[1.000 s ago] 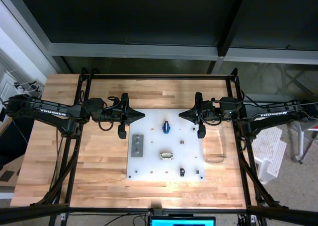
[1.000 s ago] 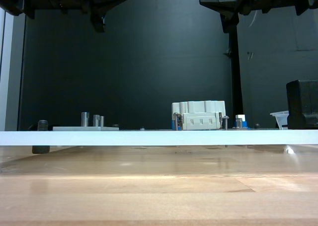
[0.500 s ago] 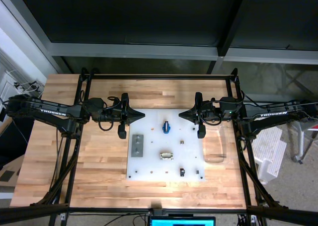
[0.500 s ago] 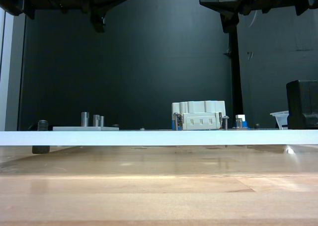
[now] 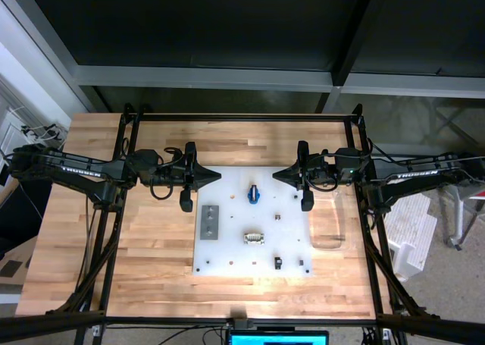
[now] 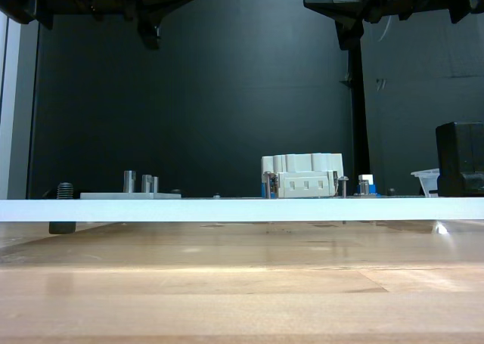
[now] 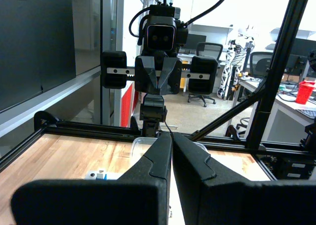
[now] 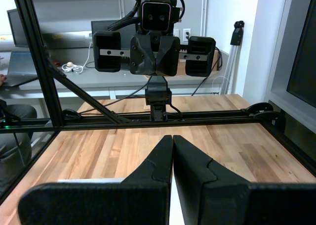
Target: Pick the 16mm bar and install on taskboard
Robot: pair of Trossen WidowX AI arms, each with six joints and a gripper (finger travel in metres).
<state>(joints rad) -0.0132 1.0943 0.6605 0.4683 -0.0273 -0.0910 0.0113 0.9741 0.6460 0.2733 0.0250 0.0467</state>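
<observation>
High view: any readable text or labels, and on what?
"TROSSEN" on the left arm.
"TROSSEN" on the right arm.
No readable markings on the taskboard.
No text on the left gripper or right gripper; both are shut and hover over the board's far edge.
Cannot tell where the 16mm bar is.

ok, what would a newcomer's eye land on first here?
The two arms mirrored nose to nose: the left gripper and the right gripper hang high above the far end of the white task board, both shut and empty. On the board a blue part stands out near the far side, with a grey block nearer and to its left. I cannot tell where the 16mm bar is.
</observation>
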